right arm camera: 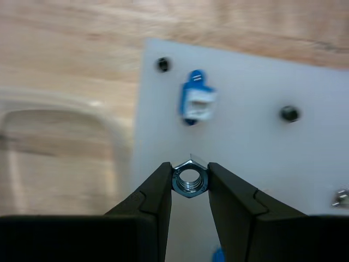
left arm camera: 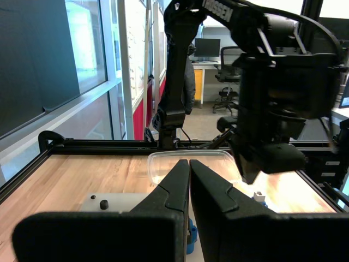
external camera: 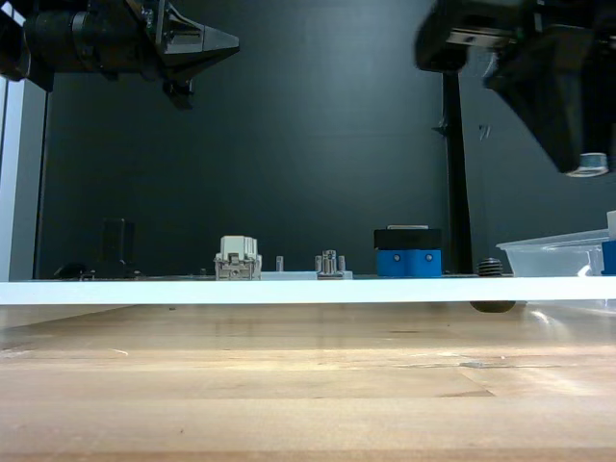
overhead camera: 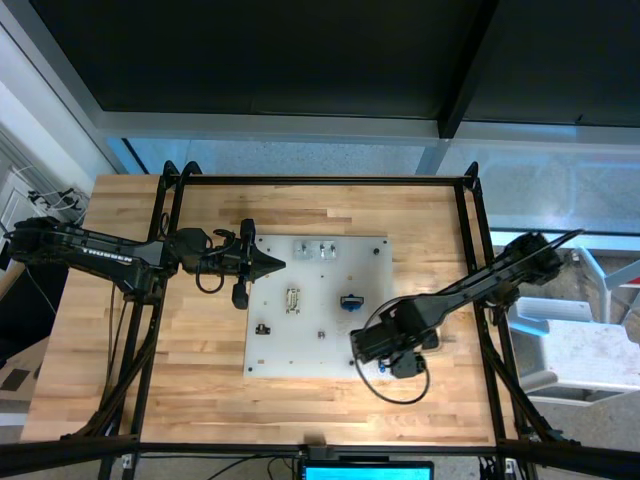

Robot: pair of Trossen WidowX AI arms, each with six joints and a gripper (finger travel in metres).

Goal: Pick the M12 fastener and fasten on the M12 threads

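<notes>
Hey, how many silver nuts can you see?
1. The silver nut sits clamped in the right end effector, raised over the white board at its right edge. The left end effector hangs above its left edge. Others may be hidden.

The left arm (overhead camera: 100, 255) stretches level inward from the left side, carrying the left gripper (left arm camera: 189, 162) high with its fingers pressed together. The right arm (overhead camera: 480, 285) slants down from the right side. The right gripper (right arm camera: 190, 170) points downward, held aloft, pinching the M12 nut (right arm camera: 189, 182) between its fingertips.
</notes>
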